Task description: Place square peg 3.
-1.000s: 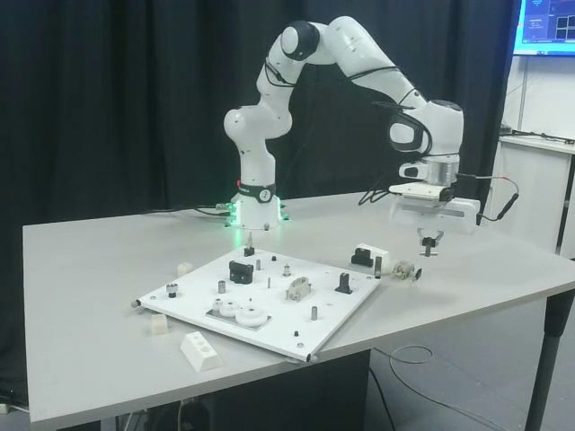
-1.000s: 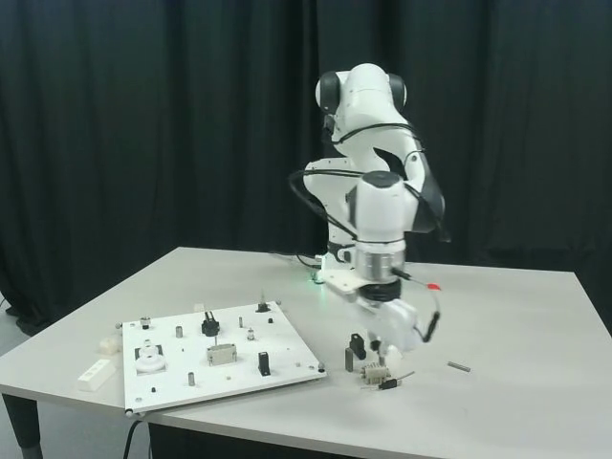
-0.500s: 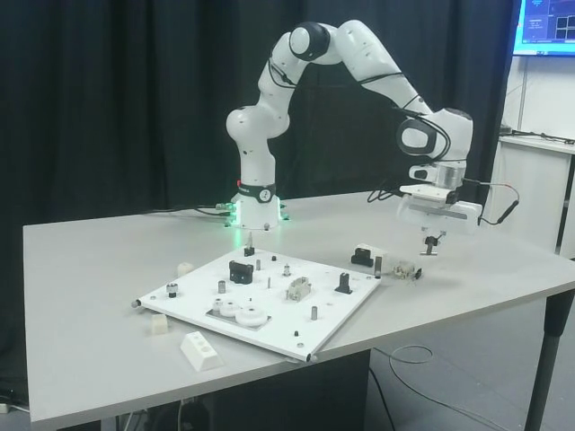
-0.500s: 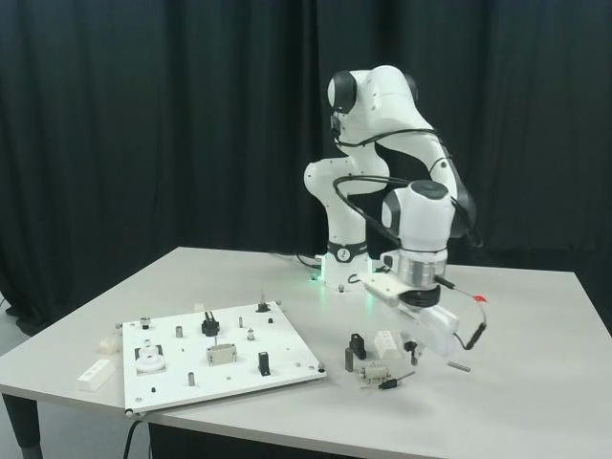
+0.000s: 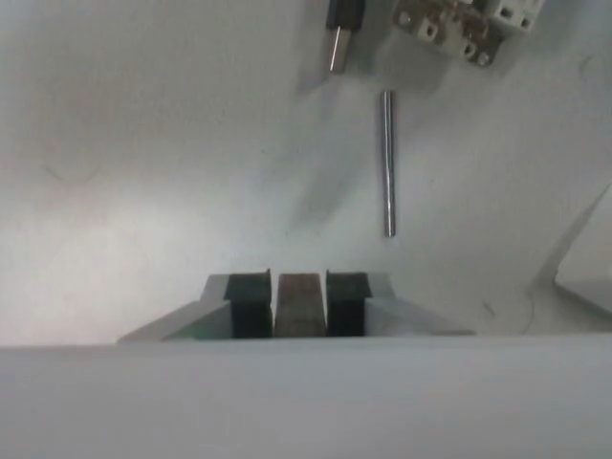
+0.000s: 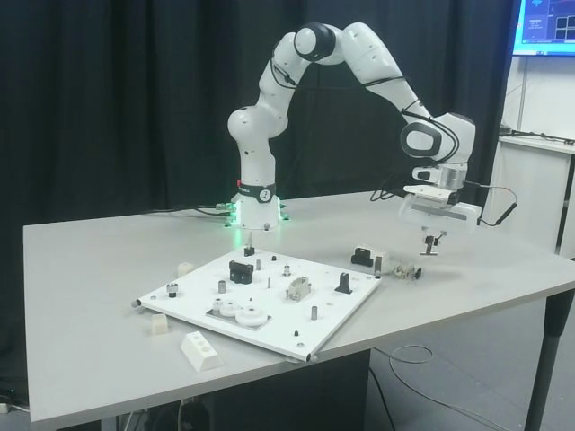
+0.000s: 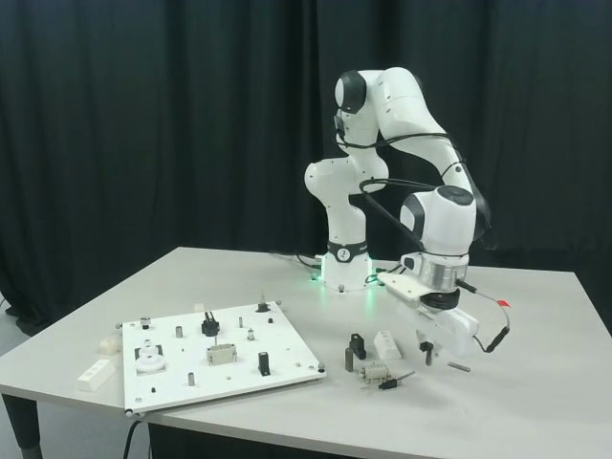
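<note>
Peg (image 5: 299,304) is pinched between the two black pads of the pincer (image 6: 432,241), which is pressed in on it. In the wrist view only its end face shows between them. The pincer hangs low over bare grey bench (image 6: 503,269), past the corner of the white board (image 6: 260,301) and towards the bench edge farthest from the board. The peg is off the surface, as far as I can judge.

The main hazard is the clutter just beside the drop spot. A thin rod (image 5: 387,163) lies loose on the bench close ahead of the pincer. A black plug (image 5: 339,24) and a small connector (image 5: 459,24) lie a little beyond it. If the pincer comes down off line, the peg may land on the rod and rock or tip when let go. It may also knock the rod, which would likely roll towards the bench edge.

A second risk is the grip itself. With so little of the peg visible, I cannot tell how far it sticks out below the pads. A descent judged wrongly could jam it into the bench and twist it in the grip, or release it too high so that it bounces and falls over.

The cable (image 7: 483,330) looped off the wrist hangs near the loose parts, and a turn of the wrist could drag it through them.
</note>
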### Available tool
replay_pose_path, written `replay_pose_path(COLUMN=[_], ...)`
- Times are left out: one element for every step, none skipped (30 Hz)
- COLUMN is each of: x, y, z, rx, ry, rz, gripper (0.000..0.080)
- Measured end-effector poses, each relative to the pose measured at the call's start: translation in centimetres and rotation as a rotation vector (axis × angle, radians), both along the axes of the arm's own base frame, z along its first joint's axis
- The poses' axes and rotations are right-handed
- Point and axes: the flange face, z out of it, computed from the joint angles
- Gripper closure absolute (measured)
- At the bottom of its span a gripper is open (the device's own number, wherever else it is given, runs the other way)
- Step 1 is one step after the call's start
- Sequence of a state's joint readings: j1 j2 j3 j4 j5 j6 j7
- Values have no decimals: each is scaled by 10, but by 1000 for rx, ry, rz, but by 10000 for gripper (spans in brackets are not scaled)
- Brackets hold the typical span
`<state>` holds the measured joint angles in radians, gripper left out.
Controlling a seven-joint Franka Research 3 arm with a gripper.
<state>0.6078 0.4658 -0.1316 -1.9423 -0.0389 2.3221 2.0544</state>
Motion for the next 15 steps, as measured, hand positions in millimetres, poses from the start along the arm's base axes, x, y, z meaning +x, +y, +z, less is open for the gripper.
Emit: replay_pose_path(x=[0, -1, -1, -1, -1, -1, 0, 0, 0, 1, 1, 2, 2, 3, 3], y=[1, 1, 2, 2, 2, 2, 1, 1, 1, 0, 0, -1, -2, -2, -3], z=[0, 0, 0, 0, 0, 0, 0, 1, 1, 1, 1, 2, 2, 3, 3], rx=[-3, -6, -8, -10, -12, -14, -15, -16, -16, -16, -17, -17, -17, -17, -17], ry=[-2, -5, -8, -10, -12, -14, -15, -16, -18, -19, -20, -21, -22, -23, -24], rz=[-7, -15, -21, -24, -26, -26, -25, -24, -25, -27, -28, -30, -32, -33, -34], gripper=[687, 687, 687, 687, 456, 456, 456, 456, 456, 456, 163, 163, 163, 163, 163])
